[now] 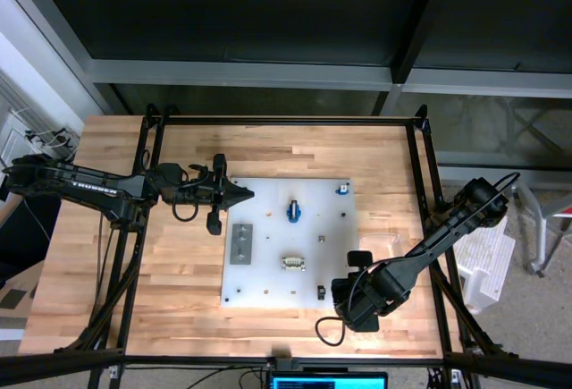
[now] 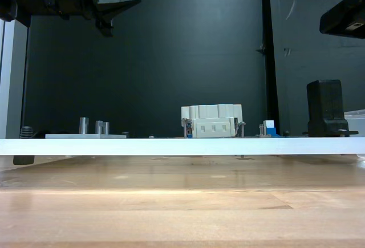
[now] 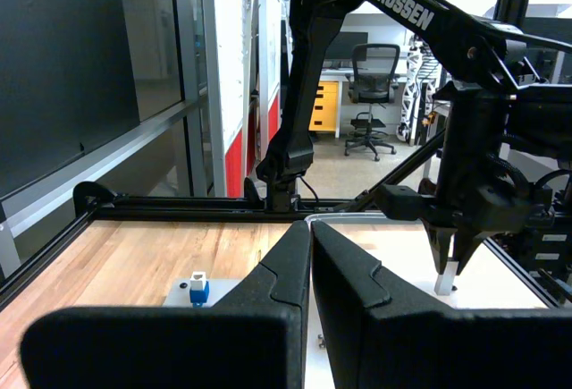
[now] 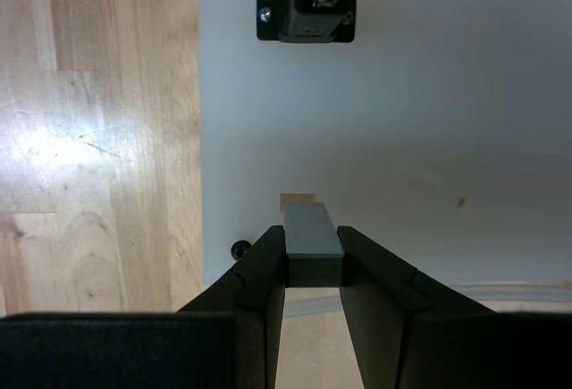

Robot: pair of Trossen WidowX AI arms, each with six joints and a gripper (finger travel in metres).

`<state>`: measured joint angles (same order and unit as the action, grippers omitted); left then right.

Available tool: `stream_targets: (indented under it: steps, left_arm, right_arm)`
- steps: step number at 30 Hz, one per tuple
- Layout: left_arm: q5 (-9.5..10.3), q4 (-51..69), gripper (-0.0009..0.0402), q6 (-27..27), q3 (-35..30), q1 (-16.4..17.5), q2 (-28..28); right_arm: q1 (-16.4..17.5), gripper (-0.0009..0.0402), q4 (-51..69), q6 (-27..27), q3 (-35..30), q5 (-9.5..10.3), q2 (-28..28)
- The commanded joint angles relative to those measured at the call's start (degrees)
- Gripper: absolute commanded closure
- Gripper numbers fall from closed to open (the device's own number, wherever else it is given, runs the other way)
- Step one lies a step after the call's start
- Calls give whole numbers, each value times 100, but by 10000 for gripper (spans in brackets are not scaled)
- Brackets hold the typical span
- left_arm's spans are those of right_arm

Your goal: Pick the 16mm bar and install on taskboard

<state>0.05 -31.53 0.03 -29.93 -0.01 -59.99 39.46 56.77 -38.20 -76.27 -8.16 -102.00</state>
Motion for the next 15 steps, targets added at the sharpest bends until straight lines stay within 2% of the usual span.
stream_targets:
  steps: [1, 15]
  left_arm:
    - [-2, 0, 393, -2, -2, 0, -2]
    - [-2, 0, 393, -2, -2, 0, -2]
  right_arm:
    - [0, 391, -87, -9, 83, 24, -2]
    - [-13, 391, -219, -11, 179, 22, -2]
